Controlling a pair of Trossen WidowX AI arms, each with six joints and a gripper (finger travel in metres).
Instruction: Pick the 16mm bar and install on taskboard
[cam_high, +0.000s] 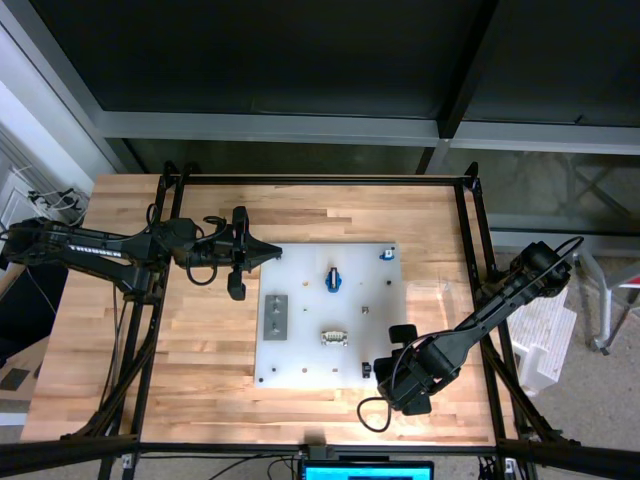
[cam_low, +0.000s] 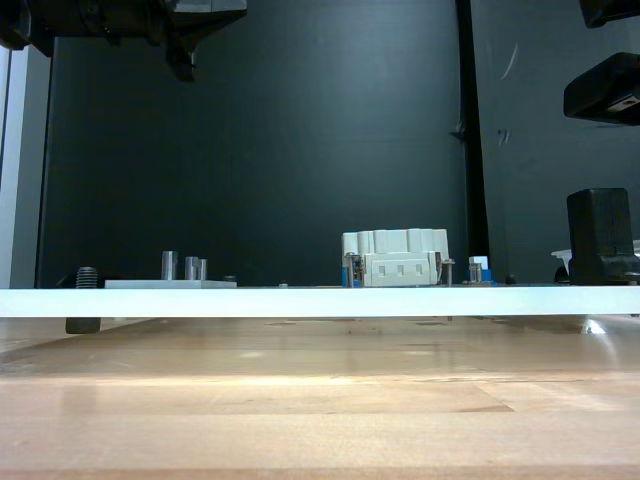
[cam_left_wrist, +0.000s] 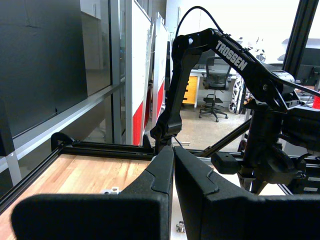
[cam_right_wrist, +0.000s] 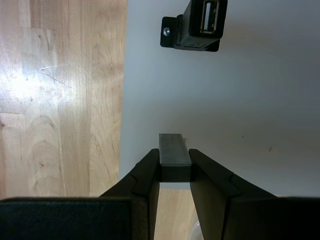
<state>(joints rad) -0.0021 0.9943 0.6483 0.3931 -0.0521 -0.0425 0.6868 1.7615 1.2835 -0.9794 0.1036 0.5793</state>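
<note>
Over the counter (cam_right_wrist: 60, 100), our right end effector (cam_right_wrist: 175, 162) is clamping the 16mm bar (cam_right_wrist: 174, 147) above the taskboard (cam_right_wrist: 240, 100) for seating; the left end effector (cam_left_wrist: 173, 152), fingers together, is hovering clear.

A thin white board (cam_low: 300, 302) lies flat on the wooden worktop (cam_low: 320, 400). At its left, three short metal pegs (cam_low: 186, 267) stand on a grey plate (cam_low: 170, 284). A white plug block (cam_low: 395, 257) sits near the middle. A black block (cam_low: 600, 235) stands at the right. The left arm (cam_low: 120, 25) and right arm (cam_low: 605, 90) hang high above.

Matt metal bar (cam_right_wrist: 174, 156), glossy wood tbl (cam_right_wrist: 60, 100).
</note>
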